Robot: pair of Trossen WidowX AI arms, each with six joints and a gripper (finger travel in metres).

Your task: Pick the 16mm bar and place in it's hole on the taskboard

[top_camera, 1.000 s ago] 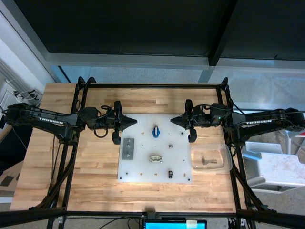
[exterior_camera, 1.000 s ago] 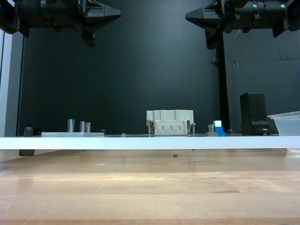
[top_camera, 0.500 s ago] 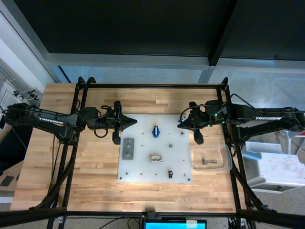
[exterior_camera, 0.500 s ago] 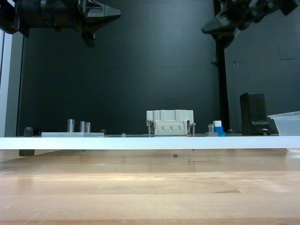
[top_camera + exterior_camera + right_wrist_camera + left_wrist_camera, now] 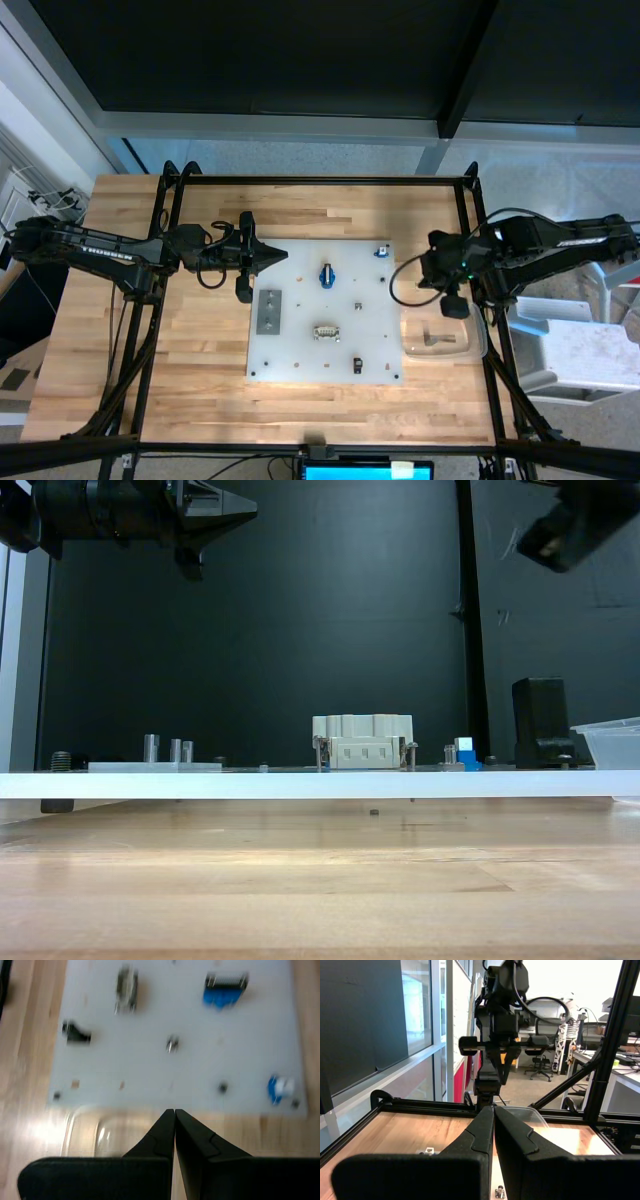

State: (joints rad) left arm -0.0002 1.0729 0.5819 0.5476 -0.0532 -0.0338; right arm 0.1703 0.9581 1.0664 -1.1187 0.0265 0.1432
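The right hand (image 5: 426,272) has left its spot over the far right part of the board (image 5: 300,350) and drawn back toward the desk's (image 5: 200,400) right edge. It now tips downward where the board meets the tray (image 5: 478,345). Its arm, stretched out level before, now bows upward. A small blue part (image 5: 381,249) at the board's far right corner, earlier covered by the hand, now shows.
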